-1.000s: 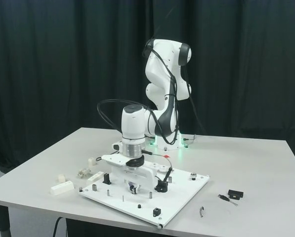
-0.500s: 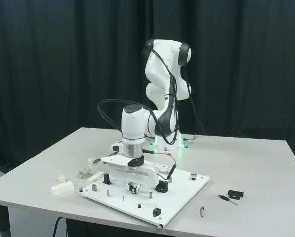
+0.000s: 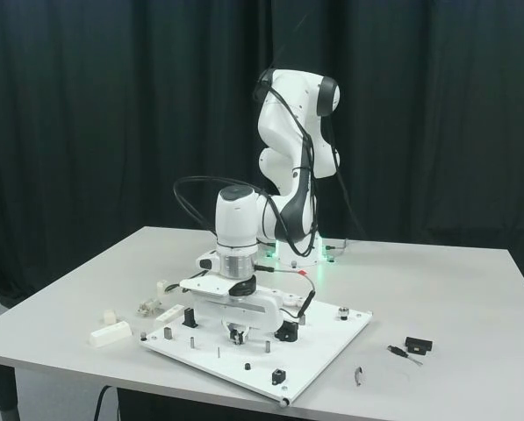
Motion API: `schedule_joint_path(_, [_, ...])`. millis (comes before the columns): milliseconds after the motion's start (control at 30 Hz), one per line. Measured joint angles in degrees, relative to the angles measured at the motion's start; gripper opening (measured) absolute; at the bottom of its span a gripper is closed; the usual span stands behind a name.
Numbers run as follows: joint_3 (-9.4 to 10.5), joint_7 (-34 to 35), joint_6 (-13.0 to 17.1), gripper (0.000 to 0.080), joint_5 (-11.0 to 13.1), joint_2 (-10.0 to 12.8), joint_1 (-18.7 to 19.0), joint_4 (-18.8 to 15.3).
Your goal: Remove BNC.
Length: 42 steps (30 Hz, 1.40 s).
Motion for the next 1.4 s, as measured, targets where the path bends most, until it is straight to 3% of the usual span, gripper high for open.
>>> schedule_joint_path(867, [0.00, 0.0, -0.4, 0.0127, 0.0, -0.3, -0.1, 0.0])
schedule_joint_path(1400, [-0.22, -0.6, -5.0, 0.0126, 0.0, -4.7, -0.2, 0.0])
